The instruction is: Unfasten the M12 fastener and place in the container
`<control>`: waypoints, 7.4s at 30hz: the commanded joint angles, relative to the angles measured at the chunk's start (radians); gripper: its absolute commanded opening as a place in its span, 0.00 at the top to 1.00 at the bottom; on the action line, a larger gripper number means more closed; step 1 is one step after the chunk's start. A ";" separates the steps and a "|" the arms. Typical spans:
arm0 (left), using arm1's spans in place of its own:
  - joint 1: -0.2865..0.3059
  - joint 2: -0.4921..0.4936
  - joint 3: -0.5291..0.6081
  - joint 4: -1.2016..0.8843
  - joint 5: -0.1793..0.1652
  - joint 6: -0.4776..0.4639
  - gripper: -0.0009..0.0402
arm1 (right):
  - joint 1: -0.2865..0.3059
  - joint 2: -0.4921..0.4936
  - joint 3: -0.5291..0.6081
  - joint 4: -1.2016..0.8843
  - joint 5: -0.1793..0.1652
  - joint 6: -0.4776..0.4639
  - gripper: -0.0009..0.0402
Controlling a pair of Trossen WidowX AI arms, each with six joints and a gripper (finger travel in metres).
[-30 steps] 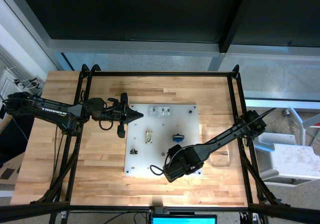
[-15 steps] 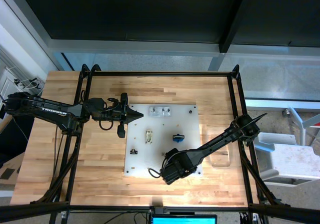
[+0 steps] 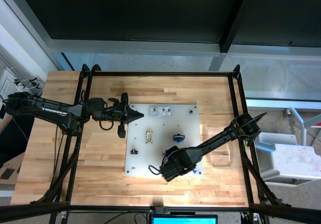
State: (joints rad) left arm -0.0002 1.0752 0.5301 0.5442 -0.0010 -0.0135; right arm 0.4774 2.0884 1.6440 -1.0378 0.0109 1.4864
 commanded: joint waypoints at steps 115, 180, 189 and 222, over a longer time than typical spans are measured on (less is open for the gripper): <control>0.000 0.000 0.000 0.000 0.000 0.000 0.98 | -0.038 -0.368 -0.225 -0.097 0.026 -1.350 0.91; 0.000 0.000 0.000 0.000 0.000 0.000 0.98 | -0.018 -0.869 -0.869 -0.041 -0.051 -0.996 0.46; 0.000 0.000 0.000 0.000 0.000 0.000 0.98 | -0.019 -0.869 -0.869 -0.042 -0.057 -0.996 0.46; 0.000 0.000 0.000 0.000 0.000 0.000 0.98 | -0.019 -0.869 -0.869 -0.037 -0.057 -0.996 0.46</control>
State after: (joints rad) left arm -0.0002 1.0752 0.5301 0.5438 -0.0013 -0.0132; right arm 0.4587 1.2190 0.7750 -1.0775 -0.0463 0.4896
